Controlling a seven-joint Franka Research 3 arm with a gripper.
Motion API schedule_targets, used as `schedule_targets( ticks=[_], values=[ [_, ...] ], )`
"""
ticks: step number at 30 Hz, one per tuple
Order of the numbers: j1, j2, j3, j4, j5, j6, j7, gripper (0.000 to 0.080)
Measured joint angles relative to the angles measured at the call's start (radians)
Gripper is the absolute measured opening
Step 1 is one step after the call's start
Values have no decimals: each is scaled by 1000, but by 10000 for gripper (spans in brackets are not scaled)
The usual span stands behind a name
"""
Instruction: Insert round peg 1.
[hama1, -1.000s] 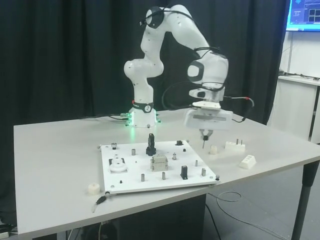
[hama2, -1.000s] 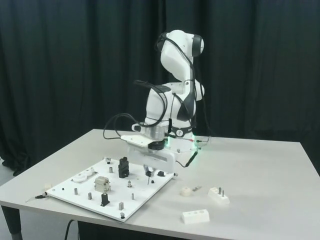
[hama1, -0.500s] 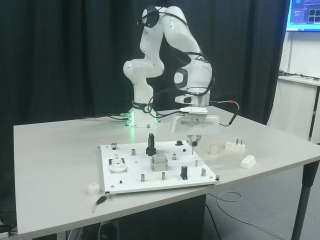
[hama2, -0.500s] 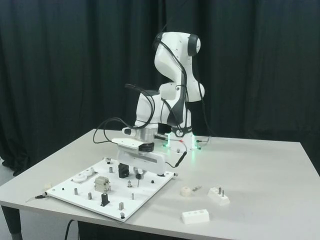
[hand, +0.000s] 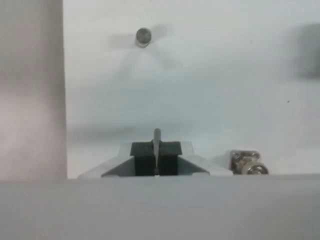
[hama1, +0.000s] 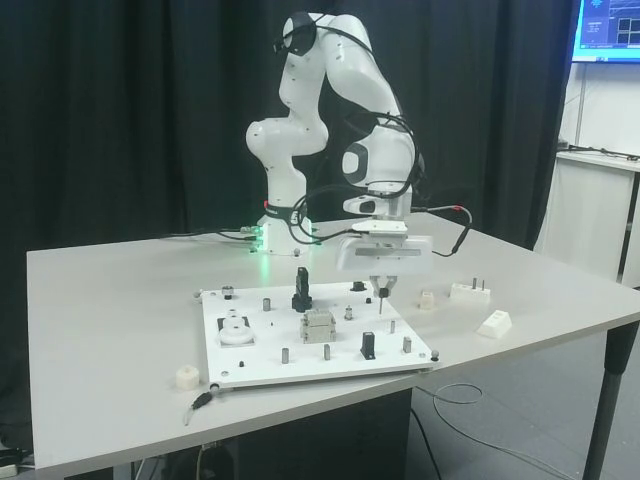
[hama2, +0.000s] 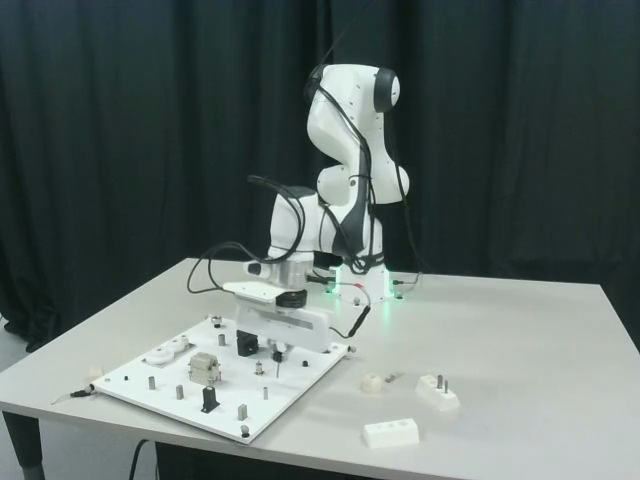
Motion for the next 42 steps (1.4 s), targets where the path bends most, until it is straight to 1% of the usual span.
schedule_targets(
  ticks=[7, 20, 31, 42],
  values=[
    [0, 0, 7, -5, 17, -2, -6, 15],
    [0, -13, 8, -26, 19, -2, -6, 15],
    [0, -13, 13, -32, 34, -2, -6, 15],
    [0, -13, 14, -42, 39, -1, -6, 15]
  ],
)
